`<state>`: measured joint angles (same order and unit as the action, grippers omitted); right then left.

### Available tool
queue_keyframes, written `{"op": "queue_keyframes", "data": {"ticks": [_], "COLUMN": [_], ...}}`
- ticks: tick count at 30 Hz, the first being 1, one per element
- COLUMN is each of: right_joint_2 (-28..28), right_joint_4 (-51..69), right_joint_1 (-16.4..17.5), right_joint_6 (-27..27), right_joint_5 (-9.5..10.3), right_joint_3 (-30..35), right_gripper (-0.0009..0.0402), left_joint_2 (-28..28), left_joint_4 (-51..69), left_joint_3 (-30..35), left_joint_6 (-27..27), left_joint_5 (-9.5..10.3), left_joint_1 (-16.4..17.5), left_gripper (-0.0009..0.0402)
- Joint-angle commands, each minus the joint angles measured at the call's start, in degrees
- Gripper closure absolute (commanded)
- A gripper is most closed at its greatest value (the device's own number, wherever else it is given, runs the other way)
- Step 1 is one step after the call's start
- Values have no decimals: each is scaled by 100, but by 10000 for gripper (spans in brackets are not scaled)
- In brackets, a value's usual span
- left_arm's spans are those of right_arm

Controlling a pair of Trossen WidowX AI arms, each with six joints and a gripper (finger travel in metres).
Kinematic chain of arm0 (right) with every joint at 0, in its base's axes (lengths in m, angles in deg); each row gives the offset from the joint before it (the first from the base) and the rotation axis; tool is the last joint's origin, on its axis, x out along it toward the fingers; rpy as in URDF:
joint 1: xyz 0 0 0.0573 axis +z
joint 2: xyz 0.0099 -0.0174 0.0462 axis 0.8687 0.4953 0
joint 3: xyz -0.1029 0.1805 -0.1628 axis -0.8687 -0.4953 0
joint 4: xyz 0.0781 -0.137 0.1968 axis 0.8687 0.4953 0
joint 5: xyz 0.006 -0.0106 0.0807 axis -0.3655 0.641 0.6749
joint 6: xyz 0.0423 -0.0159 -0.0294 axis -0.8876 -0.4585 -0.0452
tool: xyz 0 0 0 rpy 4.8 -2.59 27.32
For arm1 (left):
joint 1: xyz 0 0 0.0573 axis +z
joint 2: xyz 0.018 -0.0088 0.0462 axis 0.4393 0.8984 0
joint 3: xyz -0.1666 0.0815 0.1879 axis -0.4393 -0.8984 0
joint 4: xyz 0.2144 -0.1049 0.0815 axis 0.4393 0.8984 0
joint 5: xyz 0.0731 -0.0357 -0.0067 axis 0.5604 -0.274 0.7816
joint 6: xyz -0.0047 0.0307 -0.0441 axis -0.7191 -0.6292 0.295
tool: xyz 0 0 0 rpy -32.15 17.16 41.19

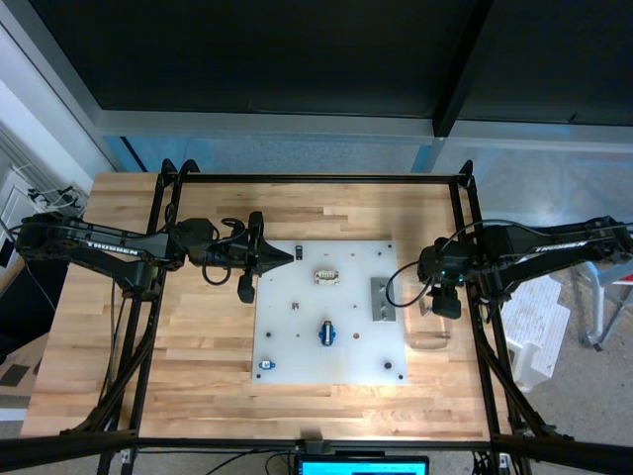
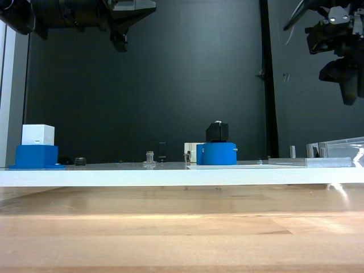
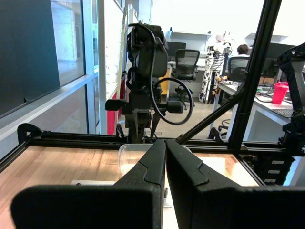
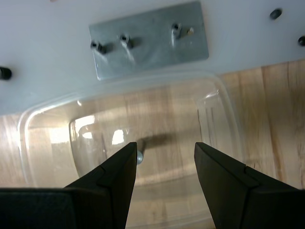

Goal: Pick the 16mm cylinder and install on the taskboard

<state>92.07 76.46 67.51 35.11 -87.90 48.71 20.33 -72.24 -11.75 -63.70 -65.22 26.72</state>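
The taskboard (image 1: pixel 297 346) is a white square plate in the middle of the table, with a grey metal block (image 1: pixel 382 299) near its right edge. A tiny silver cylinder (image 4: pixel 139 157) lies inside the clear tray (image 4: pixel 224 119), close to one fingertip. My right gripper (image 4: pixel 164 148) hangs open above that tray (image 1: pixel 427 332), just off the board's right side, with nothing between its fingers. My left gripper (image 1: pixel 287 255) is shut and empty, held high over the board's left rear edge and pointing right.
On the board stand a blue fitting (image 1: pixel 326 332), a beige connector (image 1: pixel 325 275) and a small blue-and-white part (image 1: pixel 269 366). A black frame (image 1: pixel 316 179) rims the wooden table. The grey block (image 4: pixel 147 40) carries small pegs.
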Motion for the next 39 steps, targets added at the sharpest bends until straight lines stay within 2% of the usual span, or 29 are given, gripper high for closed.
{"op": "queue_keyframes", "data": {"ticks": [1,3,15,26,39], "right_joint_2": [70,120,651,686,730], "right_joint_4": [22,31,37,-212,-739], "right_joint_1": [195,306,627,866,1104], "right_joint_6": [-127,-210,-354,-717,-925], "right_joint_5": [-109,-203,-210,-210,-310], "right_joint_3": [-48,-48,-155,-525,-798], "right_gripper": [226,226,215,158,156], "left_joint_2": [0,0,0,0,0], "left_joint_4": [-2,-2,-2,-2,-2], "left_joint_3": [0,0,0,0,0], "left_joint_6": [0,0,0,0,0], "left_joint_5": [0,0,0,0,0], "left_joint_1": [0,2,2,2,0], "left_gripper": [393,393,393,393,393]}}
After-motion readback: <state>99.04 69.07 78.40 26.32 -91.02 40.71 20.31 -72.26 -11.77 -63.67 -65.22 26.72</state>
